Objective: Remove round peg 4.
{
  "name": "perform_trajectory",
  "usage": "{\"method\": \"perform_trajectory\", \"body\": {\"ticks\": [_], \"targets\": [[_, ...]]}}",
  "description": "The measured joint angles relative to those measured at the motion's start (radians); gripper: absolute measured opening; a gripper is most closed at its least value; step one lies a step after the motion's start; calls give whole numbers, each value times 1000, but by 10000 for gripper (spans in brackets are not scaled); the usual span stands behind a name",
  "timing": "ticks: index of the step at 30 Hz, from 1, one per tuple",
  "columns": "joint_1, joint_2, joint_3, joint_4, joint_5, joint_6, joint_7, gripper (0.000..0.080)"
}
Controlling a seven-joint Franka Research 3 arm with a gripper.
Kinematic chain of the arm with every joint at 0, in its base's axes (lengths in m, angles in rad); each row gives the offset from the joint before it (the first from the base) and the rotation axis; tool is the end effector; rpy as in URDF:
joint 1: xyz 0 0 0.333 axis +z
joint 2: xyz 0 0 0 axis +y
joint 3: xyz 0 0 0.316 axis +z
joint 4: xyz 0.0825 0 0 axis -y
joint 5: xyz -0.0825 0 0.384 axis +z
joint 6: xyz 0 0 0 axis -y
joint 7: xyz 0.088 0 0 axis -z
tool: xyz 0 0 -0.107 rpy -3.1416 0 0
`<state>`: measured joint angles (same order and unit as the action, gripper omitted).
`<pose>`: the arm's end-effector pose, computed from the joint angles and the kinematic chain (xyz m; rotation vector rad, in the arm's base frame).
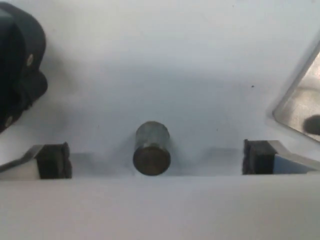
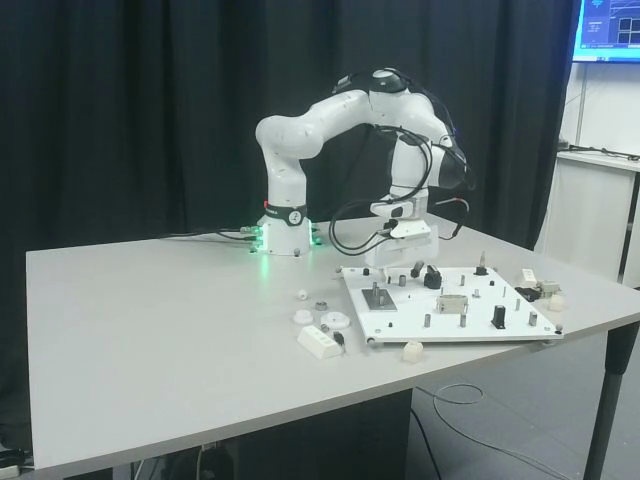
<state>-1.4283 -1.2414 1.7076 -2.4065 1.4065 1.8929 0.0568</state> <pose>0.4470 0.1004 0.2013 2.9266 -1.0586 -0.0309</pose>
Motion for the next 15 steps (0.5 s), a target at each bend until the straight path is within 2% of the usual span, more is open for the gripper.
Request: {"method": "perform_trajectory", "body": {"ticks": [2, 3, 8, 9, 15], "targets": [[0, 0, 2, 0, 2, 1, 0, 800], [0, 0, 2, 0, 2, 1, 0, 687], [0, 0, 2, -1, 3, 3, 0, 687], [0, 0, 2, -1, 3, 3, 0, 489], [-1, 0, 2, -1, 6, 5, 0, 489]]}}
